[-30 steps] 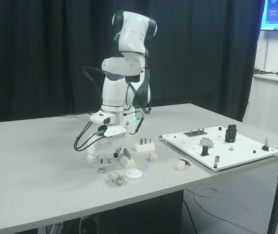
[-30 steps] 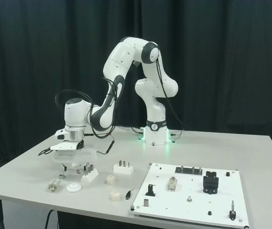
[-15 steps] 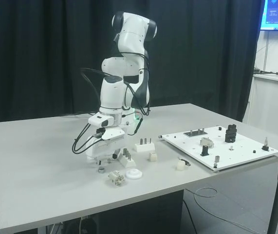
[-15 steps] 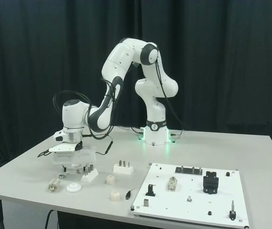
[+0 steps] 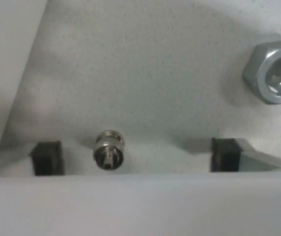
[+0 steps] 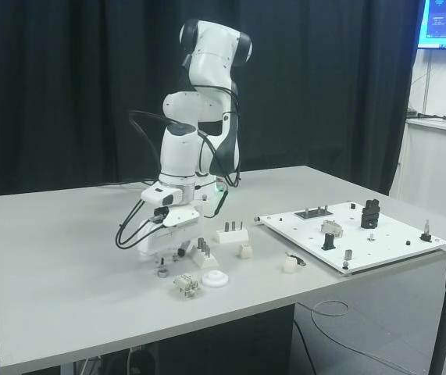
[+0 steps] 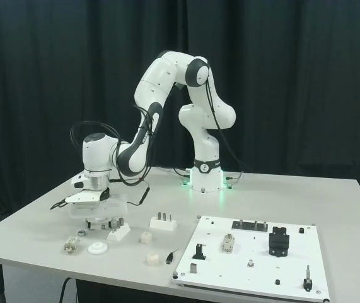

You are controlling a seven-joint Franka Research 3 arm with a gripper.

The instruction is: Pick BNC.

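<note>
The BNC (image 5: 109, 149), a small grey metal connector, lies on the grey table (image 5: 145, 64) in the wrist view. It sits between my two black fingertips (image 5: 46, 158), nearer to that one than to the other. My gripper (image 5: 136, 156) is open and low over the table, and neither finger touches the connector. In the room views the gripper (image 6: 168, 246) (image 7: 98, 221) hangs just above the table near the front left group of parts, and the BNC is hidden under it.
A grey hex nut (image 5: 273, 73) (image 6: 161, 273) lies close by. A white pin holder (image 6: 205, 256), a white gear (image 6: 215, 280) and a small connector (image 6: 185, 285) are near the gripper. The white assembly board (image 6: 394, 244) is to the right.
The arm has shifted the gripper a little to the left in both room views, staying low over the table. The parts on the table have not moved.
</note>
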